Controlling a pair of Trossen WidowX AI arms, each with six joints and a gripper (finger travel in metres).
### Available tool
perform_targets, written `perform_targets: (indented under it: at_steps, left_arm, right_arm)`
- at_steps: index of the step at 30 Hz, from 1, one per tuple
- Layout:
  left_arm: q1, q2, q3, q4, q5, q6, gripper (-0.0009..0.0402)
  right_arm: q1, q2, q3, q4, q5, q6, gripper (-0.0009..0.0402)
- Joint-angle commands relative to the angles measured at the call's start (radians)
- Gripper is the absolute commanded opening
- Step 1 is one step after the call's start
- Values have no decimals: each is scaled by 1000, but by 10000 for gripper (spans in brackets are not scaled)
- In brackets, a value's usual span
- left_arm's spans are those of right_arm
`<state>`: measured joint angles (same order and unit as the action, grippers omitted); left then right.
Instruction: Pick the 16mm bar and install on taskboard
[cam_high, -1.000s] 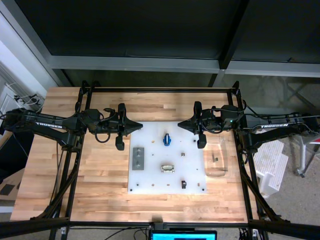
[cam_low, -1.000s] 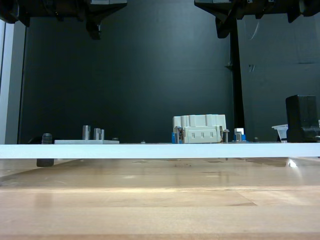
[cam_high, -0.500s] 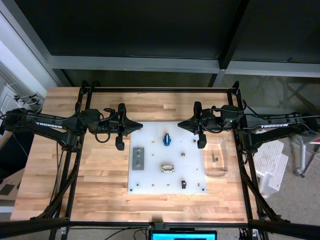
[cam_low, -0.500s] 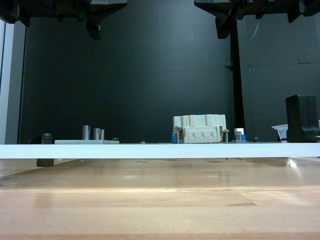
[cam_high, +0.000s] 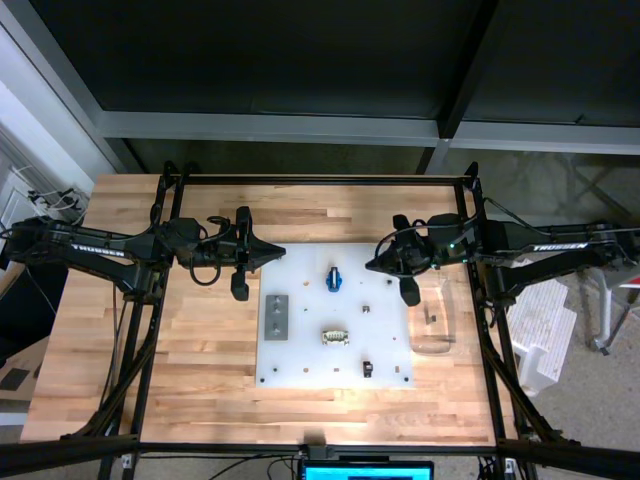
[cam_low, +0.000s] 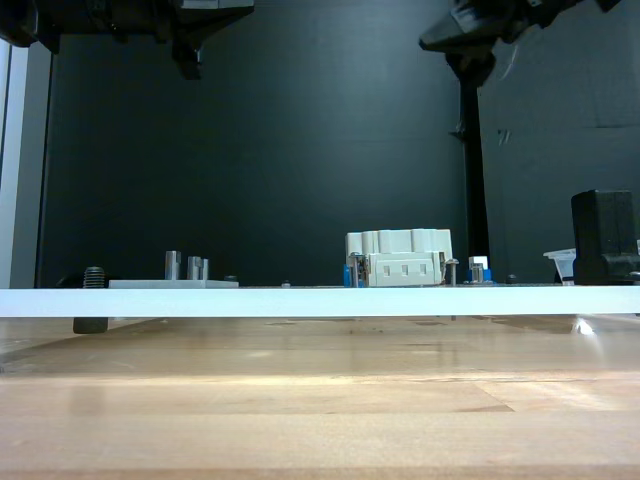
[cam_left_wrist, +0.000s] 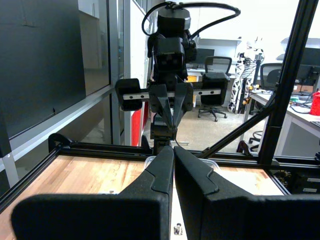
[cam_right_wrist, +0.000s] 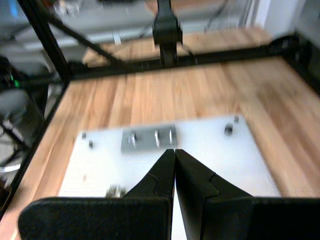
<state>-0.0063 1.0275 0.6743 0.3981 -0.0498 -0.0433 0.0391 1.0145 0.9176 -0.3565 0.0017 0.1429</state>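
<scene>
Pale wood planks make up the tabletop (cam_high: 200, 380), with the white task board (cam_high: 300, 362) lying flat at the centre of the high view. The left gripper (cam_high: 277, 253) hangs above the board's upper left corner, pointing toward the frame's middle. Its fingers (cam_left_wrist: 162, 165) are pressed together with nothing between them. The right gripper (cam_high: 371, 264) hangs over the board's upper right corner, facing the left one and tipped downward. Its fingers (cam_right_wrist: 162, 172) also meet tip to tip and carry nothing.

The 16mm bar is in neither gripper, and I cannot tell for certain where it lies. A grey plate (cam_high: 275, 318) on the board's left part carries short upright metal pegs. A clear tray (cam_high: 436, 349) sits on the wood just beside the board's right edge, with a small dark piece (cam_high: 432, 318) inside it. On the board there are also a blue part (cam_high: 333, 279) near the top centre and a beige connector (cam_high: 336, 338) below it.
</scene>
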Motion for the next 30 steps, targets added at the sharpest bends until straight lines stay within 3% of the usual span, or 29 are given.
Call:
perform_targets:
  at_steps: [1,4,11,20,30]
  left_arm:
    - [0,0,0,0,0,0,0]
    - [0,0,0,0,0,0,0]
    - [0,0,0,0,0,0,0]
    - [0,0,0,0,0,0,0]
    - [0,0,0,0,0,0,0]
  right_arm:
    - [39,2,24,-124,46,27,0]
    - [77,2,37,-234,78,51,0]
    - [156,2,39,-446,76,82,0]
    - [196,2,39,-727,74,85,0]
    - [243,2,39,-885,73,85,0]
